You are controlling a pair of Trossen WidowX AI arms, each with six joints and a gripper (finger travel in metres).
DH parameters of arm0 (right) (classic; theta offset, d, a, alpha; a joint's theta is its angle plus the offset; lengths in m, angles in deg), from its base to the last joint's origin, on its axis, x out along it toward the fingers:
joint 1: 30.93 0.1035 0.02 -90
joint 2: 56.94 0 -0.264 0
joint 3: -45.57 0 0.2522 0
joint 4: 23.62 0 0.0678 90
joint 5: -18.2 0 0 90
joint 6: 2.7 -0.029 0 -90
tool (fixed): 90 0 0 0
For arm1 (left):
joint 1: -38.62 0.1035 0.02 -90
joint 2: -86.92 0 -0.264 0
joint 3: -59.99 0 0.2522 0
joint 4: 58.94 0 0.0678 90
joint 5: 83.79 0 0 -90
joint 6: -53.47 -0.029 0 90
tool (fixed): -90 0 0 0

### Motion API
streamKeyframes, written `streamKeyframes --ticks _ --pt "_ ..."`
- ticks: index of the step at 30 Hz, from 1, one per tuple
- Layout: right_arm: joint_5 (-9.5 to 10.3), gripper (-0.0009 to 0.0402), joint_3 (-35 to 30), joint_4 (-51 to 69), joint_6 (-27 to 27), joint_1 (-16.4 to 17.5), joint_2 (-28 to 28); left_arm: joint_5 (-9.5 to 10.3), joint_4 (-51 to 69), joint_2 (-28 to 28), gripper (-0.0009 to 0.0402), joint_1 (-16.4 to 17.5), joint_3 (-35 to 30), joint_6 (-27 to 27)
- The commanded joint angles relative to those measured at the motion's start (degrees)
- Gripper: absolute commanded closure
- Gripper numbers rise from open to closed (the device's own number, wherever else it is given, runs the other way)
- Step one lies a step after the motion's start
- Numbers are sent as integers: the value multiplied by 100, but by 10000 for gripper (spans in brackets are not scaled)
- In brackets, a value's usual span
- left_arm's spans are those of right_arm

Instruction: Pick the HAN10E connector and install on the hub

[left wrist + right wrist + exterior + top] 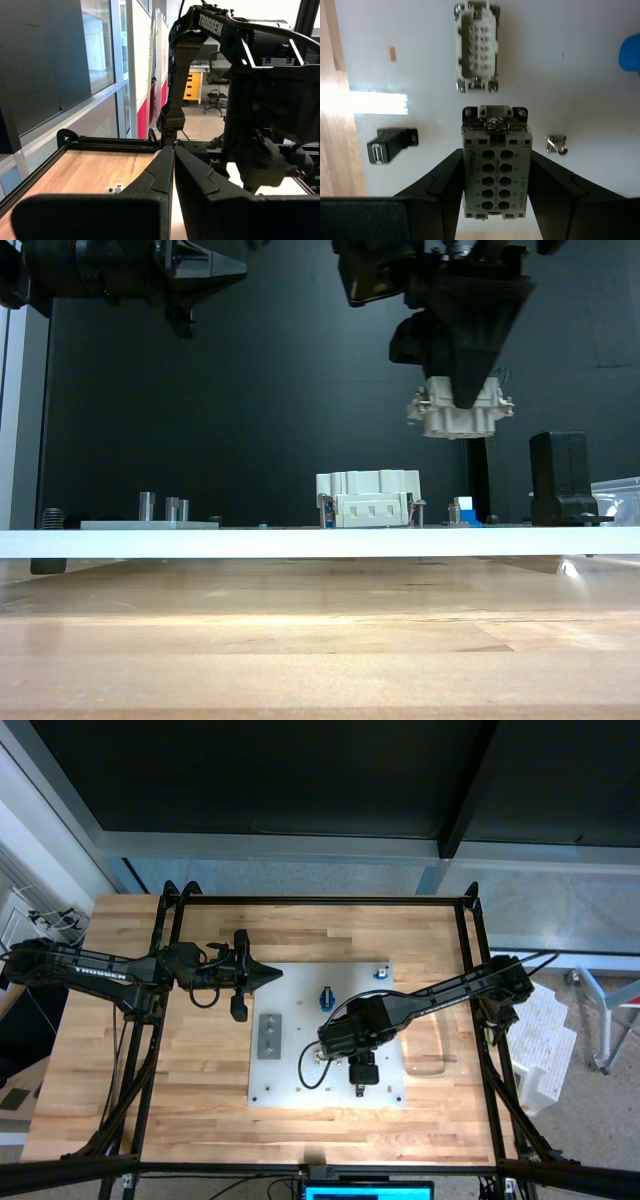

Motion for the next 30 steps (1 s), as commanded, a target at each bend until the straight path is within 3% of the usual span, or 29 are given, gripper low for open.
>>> streamKeyframes --ticks 1,11,27,30 --pt "0 341 -221 26 -4 -20 179 0 0 0 392 0 -2 -2" --pt "17 293 -1207 212 17 -63 920 0 0 0 392 2 -2 -2" --pt "-9 55 -2308 308 149 -199 1725 0 0 0 392 0 -2 -2" --pt "-184 36 -2323 293 205 -227 1725 0 0 0 392 2 -2 -2"
